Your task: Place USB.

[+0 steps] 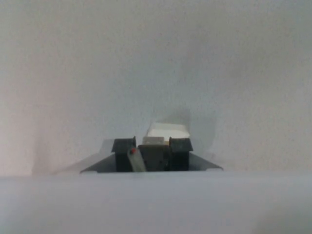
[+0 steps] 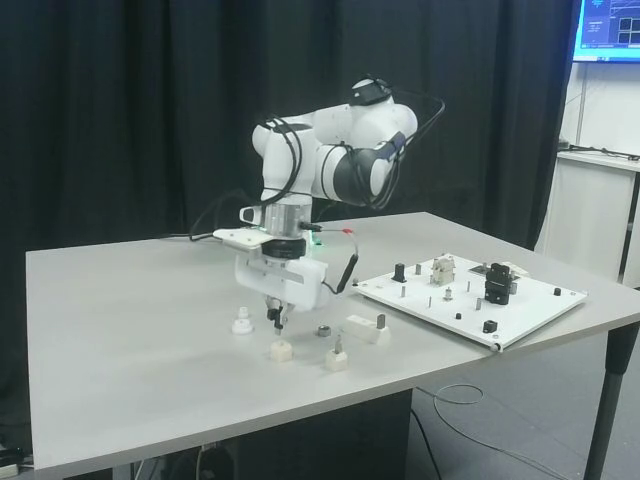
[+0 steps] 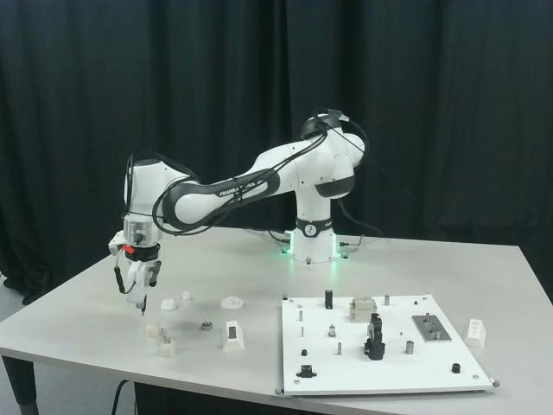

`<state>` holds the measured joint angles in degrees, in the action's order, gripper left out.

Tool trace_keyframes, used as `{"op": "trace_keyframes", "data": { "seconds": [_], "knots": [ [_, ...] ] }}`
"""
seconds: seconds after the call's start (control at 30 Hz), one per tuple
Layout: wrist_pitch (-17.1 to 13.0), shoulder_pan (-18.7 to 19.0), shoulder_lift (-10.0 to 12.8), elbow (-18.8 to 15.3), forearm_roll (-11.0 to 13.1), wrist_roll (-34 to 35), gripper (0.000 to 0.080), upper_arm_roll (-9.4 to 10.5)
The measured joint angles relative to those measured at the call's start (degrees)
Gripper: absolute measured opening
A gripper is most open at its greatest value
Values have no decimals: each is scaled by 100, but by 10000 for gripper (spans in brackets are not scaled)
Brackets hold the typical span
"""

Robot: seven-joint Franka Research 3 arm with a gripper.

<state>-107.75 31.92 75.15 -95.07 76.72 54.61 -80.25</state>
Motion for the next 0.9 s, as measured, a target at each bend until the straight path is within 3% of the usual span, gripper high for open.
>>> {"op": "trace_keyframes", "data": {
  "seconds": [0.6,0.9],
  "knots": [
    [20,-145,5,93,-28,134,141,210],
    [229,-145,4,93,-121,202,141,202]
  ]
}}
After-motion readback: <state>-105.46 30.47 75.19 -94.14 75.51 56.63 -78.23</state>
